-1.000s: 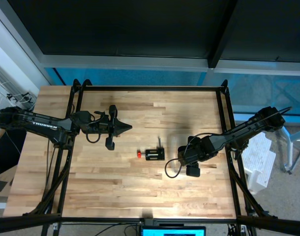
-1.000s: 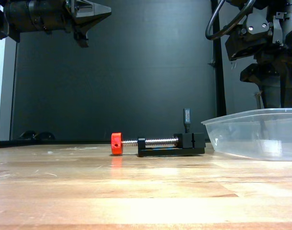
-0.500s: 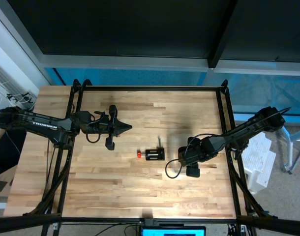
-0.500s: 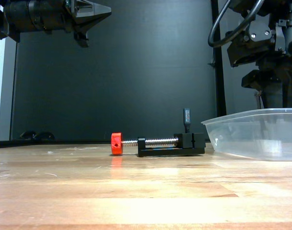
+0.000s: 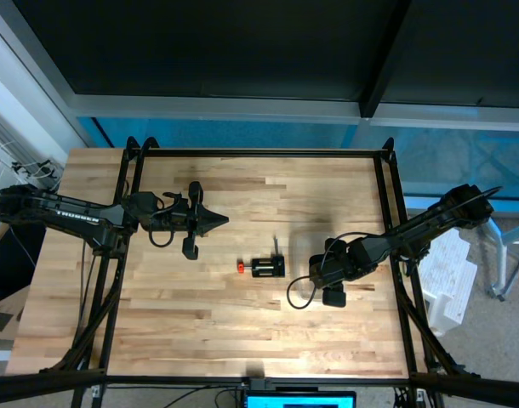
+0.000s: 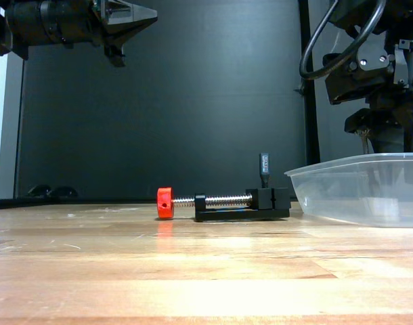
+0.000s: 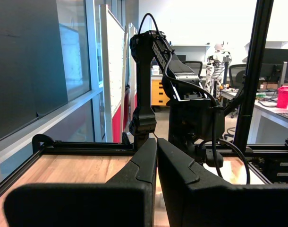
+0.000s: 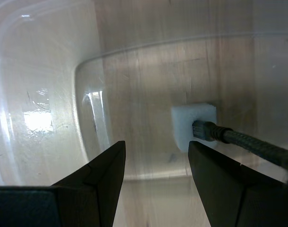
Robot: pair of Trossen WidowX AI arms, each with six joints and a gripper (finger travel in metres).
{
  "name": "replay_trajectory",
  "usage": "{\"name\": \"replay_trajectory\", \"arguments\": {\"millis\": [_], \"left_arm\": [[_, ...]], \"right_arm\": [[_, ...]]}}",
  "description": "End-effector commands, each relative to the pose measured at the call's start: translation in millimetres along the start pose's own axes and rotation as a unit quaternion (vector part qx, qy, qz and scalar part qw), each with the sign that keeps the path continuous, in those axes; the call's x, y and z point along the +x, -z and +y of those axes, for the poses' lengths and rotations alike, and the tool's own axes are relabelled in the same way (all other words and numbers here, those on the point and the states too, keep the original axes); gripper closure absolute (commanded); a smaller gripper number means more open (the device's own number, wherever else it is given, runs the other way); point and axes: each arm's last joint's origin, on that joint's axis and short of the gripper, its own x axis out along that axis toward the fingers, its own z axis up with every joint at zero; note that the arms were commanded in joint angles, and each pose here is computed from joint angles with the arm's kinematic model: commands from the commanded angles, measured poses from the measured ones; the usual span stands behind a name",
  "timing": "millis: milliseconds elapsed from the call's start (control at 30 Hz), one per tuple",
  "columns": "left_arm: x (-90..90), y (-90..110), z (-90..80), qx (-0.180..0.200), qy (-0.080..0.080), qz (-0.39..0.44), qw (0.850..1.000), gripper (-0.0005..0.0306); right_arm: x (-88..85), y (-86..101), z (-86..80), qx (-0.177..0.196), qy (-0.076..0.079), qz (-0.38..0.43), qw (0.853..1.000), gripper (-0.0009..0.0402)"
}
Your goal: Pick the usb-c connector and install on the hub
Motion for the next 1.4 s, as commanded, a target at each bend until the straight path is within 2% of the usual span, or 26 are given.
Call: {"name": "replay_trajectory", "arguments": {"millis": [33, 1400], "left_arm": [[0.0, 0.0, 0.0, 0.0, 0.0, 0.0, 1.0, 0.03], [0.0, 0.0, 0.1, 0.0, 0.0, 0.0, 1.0, 0.03]], "right_arm": [[0.2, 0.2, 0.2, 0.001, -0.001, -0.001, 1.0, 0.0208], [0.0, 0.8, 1.8, -0.002, -0.002, -0.002, 1.0, 0.0208]]}}
